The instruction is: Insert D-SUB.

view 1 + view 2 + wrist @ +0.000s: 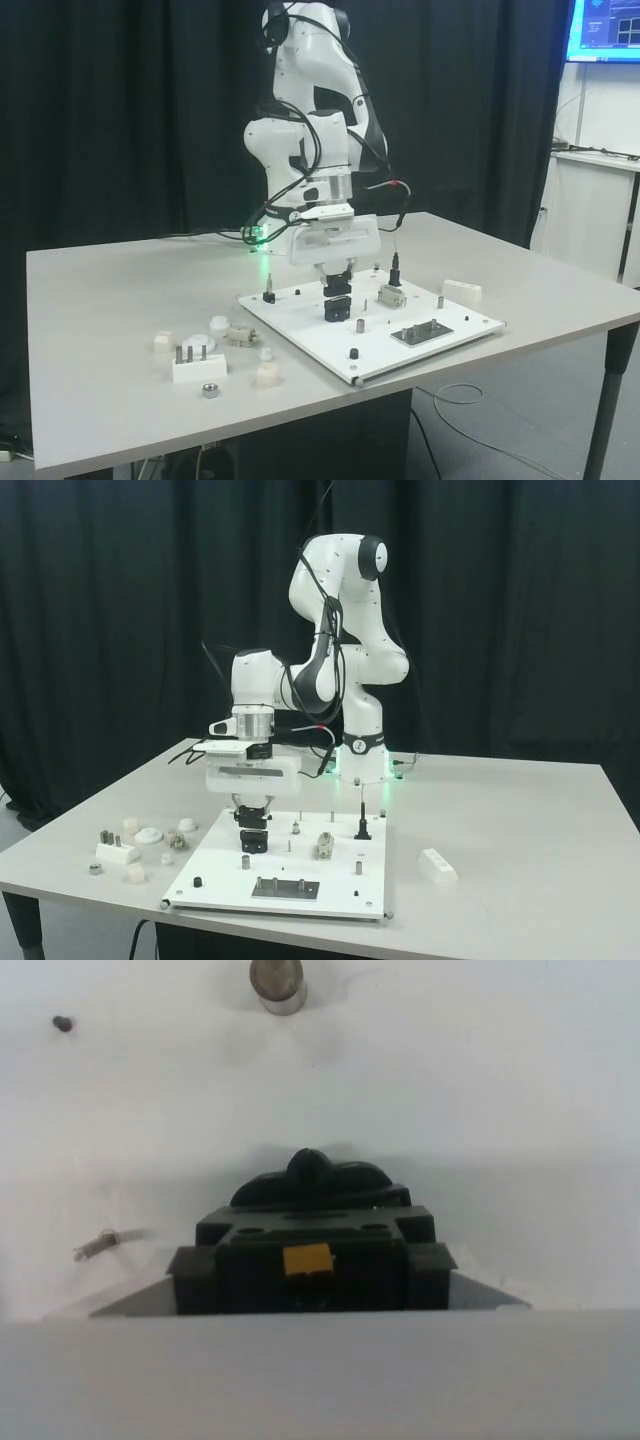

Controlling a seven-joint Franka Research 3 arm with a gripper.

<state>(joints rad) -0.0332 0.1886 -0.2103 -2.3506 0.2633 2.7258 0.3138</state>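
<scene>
Gripping the black D-SUB plug (pixel 310 1260) between its fingers, the hand (pixel 338 281) hangs low over the white board (pixel 225 875) — the plug sits just above the board's surface, near its middle, upright in the grasp. From the wrist, a grey metal peg (pixel 277 984) stands on the board beyond the plug. A dark metal plate (pixel 422 333) lies nearer the board's front edge. Off the board, small white parts (pixel 133 842) are scattered on the grey worktop (pixel 100 300) — and a white block (pixel 438 865) lies on the other side.
</scene>
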